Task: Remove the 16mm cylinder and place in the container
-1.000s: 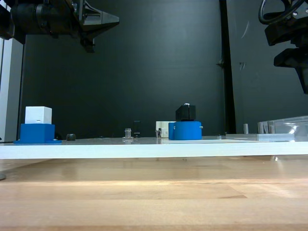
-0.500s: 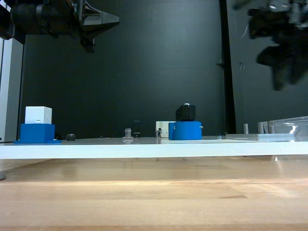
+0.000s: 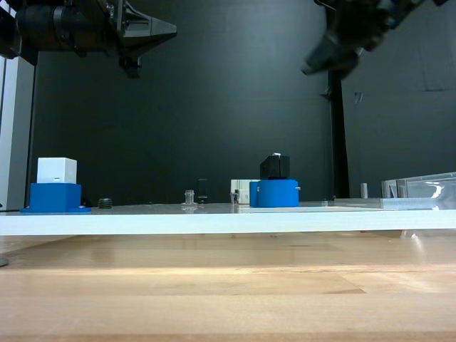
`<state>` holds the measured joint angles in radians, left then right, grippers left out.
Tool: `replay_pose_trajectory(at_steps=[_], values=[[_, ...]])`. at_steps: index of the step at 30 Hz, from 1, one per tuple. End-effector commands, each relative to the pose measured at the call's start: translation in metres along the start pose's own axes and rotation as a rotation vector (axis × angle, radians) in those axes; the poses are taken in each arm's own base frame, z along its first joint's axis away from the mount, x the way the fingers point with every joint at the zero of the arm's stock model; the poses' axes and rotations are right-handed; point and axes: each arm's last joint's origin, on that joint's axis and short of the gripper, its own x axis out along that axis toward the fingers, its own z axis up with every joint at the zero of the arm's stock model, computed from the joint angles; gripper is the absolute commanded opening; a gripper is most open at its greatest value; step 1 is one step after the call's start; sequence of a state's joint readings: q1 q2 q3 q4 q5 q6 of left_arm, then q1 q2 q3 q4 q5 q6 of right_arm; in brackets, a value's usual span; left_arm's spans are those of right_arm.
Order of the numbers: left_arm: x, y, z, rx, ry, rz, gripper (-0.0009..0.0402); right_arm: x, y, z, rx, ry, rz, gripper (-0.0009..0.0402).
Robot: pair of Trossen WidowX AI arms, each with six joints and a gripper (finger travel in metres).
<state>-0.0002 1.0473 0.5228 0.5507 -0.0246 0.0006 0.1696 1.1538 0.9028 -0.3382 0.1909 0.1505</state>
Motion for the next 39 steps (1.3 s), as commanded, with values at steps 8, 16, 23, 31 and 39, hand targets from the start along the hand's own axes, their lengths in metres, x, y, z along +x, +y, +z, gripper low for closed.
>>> replay_pose_trajectory(at_steps=[8,16,23,31,39], values=[[0.0,0.0,0.0,0.0,0.0,0.0,0.0,0.01,-0.013,0.01,0.02,-0.291,-0.01,0.0005],[0.0,0.0,0.0,0.0,0.0,0.0,0.0,0.015,-0.024,0.005,0.039,-0.468,0.009,-0.0001],[0.0,0.0,0.0,0.0,0.0,0.0,0.0,0.015,-0.036,0.011,0.014,-0.539,0.036,0.0],[0.0,0.0,0.0,0.0,0.0,0.0,0.0,0.023,-0.043,0.012,0.011,-0.588,0.048,0.0],[0.0,0.0,0.0,0.0,0.0,0.0,0.0,0.024,-0.047,0.007,0.014,-0.587,0.033,0.0]])
